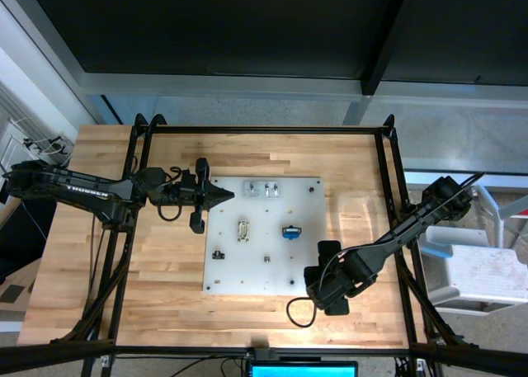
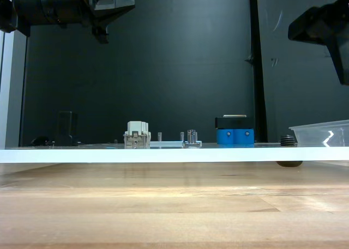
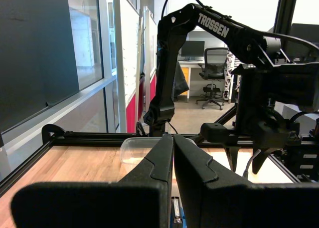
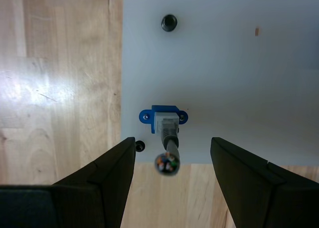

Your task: Remove the rj45 connector and place it in the container

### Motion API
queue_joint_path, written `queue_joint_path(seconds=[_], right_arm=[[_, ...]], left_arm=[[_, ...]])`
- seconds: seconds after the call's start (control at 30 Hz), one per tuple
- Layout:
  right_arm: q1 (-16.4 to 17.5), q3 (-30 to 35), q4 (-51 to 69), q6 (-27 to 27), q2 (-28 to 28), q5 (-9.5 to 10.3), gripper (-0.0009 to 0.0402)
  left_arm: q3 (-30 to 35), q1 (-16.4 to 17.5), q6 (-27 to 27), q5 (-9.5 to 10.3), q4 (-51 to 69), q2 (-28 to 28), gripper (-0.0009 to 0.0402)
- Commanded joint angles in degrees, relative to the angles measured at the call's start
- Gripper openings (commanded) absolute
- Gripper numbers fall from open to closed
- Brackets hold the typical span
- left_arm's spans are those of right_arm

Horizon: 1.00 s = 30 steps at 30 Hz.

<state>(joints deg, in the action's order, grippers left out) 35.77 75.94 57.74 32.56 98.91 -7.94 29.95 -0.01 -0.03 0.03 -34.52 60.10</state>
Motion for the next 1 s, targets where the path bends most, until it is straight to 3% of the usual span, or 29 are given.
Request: queue_joint_path(seconds=[0.03,0.7,1.0], right_arm=[[-0.31,-1.03,-1.14,-0.04,-0.17,-0.02,0.021],[-1.29,-4.39,-5.18,-1.51,-0.11,-0.07,0.021],[-1.42,-5.05,-6.05,-1.99,-0.13,-0.02,0.0168]], left_arm=[[0.0,0.02,0.02,0.0,0.0,0.0,0.0001],[0.0,0.02,0.02,0.0,0.0,0.02,0.0001],[0.0,0.0,0.02,0.0,0.0,0.0,0.0001]])
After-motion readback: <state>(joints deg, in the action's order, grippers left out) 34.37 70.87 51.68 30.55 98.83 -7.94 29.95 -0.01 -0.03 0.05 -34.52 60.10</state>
